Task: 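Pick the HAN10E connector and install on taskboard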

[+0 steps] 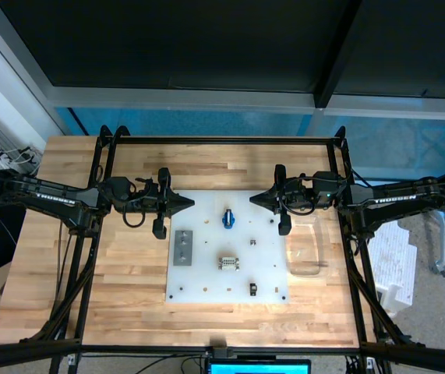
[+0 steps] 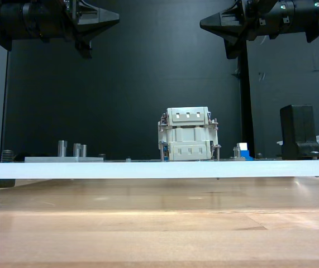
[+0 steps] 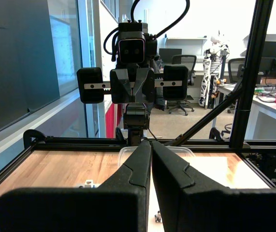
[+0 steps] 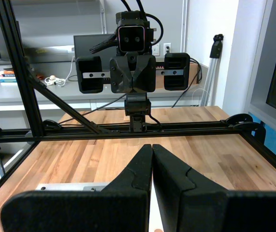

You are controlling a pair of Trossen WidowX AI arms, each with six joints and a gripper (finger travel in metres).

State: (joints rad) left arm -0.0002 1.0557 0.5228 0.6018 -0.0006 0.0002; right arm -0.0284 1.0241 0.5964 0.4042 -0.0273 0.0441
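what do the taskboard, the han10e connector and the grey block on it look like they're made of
Taskboard: white, smooth, opaque sheet, probably plastic. HAN10E connector: beige moulded plastic body, it seems, with small metal screws at the ends. Grey block: matte metal, likely aluminium. Left gripper and right gripper hang high above the board's far side, jaws shut.

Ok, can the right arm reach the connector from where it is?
Probably yes. The connector stands exposed on the board, nothing above it. The right end effector hovers shut over the board's far edge, the left end effector opposite, out of the way.
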